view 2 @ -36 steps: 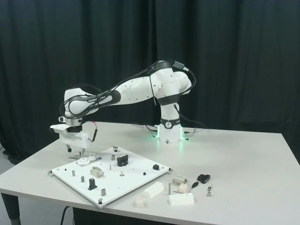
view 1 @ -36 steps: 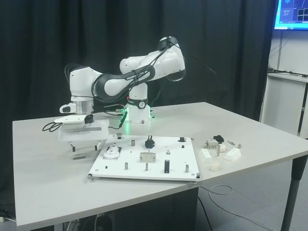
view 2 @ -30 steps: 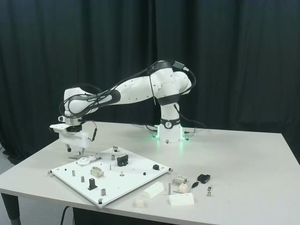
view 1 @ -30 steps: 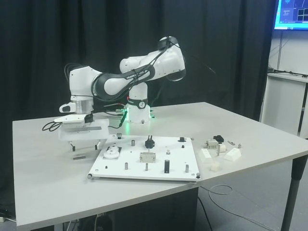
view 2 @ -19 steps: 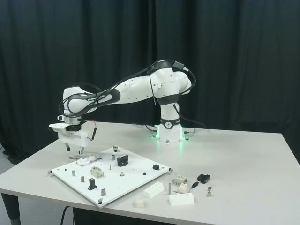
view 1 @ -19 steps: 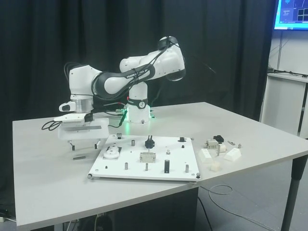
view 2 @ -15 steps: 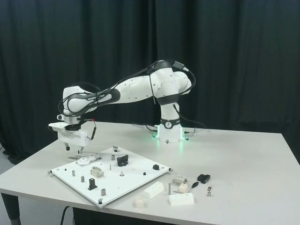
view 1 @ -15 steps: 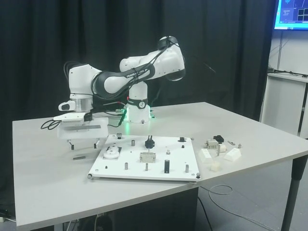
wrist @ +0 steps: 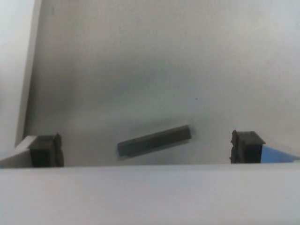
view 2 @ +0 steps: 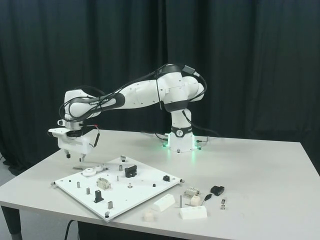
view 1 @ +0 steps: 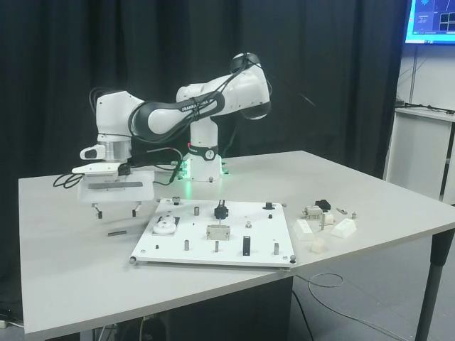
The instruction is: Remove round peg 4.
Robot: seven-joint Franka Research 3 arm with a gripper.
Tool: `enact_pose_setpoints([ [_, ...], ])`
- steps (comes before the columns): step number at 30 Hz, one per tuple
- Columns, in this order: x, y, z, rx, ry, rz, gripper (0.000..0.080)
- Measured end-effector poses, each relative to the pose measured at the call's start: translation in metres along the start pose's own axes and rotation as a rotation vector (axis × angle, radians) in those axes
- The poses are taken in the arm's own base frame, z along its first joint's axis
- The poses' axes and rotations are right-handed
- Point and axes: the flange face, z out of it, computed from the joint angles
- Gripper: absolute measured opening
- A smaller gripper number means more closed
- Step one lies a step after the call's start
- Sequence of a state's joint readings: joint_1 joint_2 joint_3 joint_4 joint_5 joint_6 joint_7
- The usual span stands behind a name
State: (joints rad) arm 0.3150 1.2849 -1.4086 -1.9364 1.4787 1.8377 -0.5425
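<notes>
I am seeing the hand (view 1: 114,212) hovering wide open and empty above the grey tabletop (view 1: 64,263); round peg 4 (wrist: 154,140) is lying flat directly beneath it, between the fingertips (wrist: 46,150), just beside the white board (view 1: 234,241)

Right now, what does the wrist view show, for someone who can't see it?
A small grey round peg lies flat on the grey table, below and between the open gripper's two black fingertips. A white board edge shows alongside.
</notes>
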Motion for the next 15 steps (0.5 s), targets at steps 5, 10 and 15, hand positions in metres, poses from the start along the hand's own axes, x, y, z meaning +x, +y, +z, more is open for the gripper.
enact_pose_setpoints([
  [5,0.0045,0.0017,-0.0015,0.001,0.004,-0.010,0.0800],
  [10,0.0080,0.0026,-0.0026,0.001,0.007,-0.015,0.0800],
  [15,0.0107,0.0027,-0.0035,-0.002,0.005,-0.020,0.0800],
])
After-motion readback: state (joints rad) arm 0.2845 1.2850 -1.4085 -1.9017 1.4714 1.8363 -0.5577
